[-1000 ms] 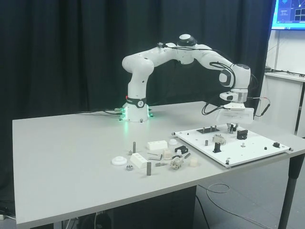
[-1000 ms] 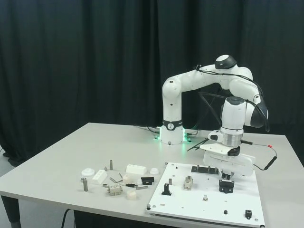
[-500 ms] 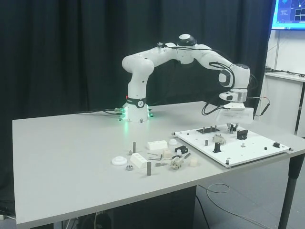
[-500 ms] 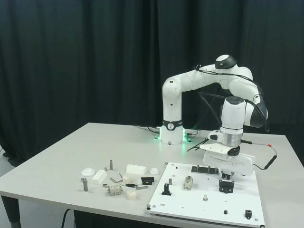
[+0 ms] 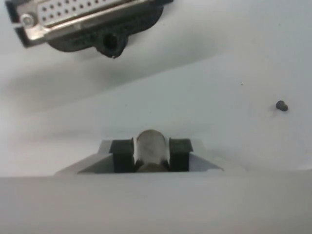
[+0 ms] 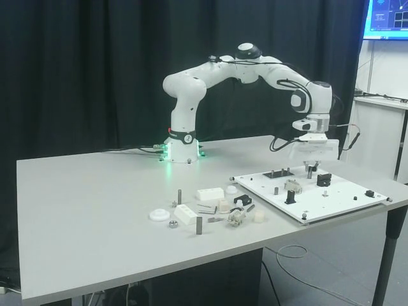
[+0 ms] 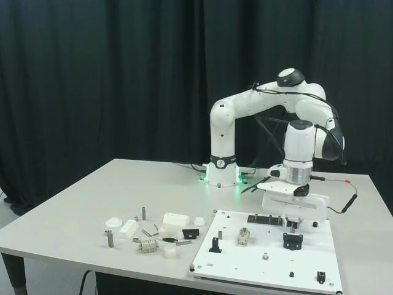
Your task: Remove round peg 4.
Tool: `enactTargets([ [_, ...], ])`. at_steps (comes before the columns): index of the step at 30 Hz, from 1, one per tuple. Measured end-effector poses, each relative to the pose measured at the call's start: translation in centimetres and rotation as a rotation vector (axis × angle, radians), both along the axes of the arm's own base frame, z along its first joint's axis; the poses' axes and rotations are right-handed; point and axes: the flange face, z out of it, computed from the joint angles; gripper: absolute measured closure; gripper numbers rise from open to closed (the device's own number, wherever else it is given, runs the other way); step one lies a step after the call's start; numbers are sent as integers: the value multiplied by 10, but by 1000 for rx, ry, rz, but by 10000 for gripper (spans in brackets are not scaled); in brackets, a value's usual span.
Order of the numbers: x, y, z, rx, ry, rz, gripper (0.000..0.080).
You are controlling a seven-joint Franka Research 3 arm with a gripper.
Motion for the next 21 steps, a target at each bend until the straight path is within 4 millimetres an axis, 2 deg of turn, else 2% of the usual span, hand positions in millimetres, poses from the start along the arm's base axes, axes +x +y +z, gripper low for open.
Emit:
enactTargets([
  [13, 0, -6, 36, -9, -27, 18, 653],
  [21, -1, -5, 47, -13, -25, 29, 653],
])
